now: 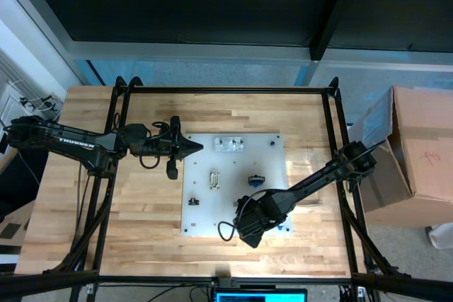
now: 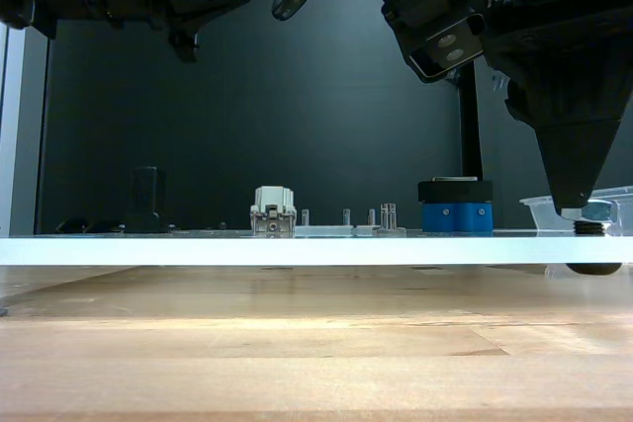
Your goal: Unfasten the M12 nut and place it in the container
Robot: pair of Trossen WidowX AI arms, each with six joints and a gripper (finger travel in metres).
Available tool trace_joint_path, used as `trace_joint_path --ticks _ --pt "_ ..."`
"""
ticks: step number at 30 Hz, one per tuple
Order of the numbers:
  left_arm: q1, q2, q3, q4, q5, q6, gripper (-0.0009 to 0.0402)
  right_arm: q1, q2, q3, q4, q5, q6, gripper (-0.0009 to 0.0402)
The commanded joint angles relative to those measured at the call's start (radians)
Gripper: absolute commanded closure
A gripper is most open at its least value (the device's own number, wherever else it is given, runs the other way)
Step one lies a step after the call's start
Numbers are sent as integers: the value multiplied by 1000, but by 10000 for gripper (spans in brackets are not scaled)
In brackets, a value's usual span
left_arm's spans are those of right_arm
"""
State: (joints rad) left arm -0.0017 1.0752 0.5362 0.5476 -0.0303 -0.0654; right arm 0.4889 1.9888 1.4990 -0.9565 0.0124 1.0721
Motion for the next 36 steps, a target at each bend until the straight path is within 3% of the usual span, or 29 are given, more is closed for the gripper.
trace_joint_path --ticks 1,19,36 --pt "0 0 0 1 0 0 393 0 0 -10 9 3 0 215" --pt "0 0 0 0 0 0 393 0 -1 -13 22 23 -8 394" --pt "0 0 0 0 0 0 393 0 -1 -13 28 14 -14 393"
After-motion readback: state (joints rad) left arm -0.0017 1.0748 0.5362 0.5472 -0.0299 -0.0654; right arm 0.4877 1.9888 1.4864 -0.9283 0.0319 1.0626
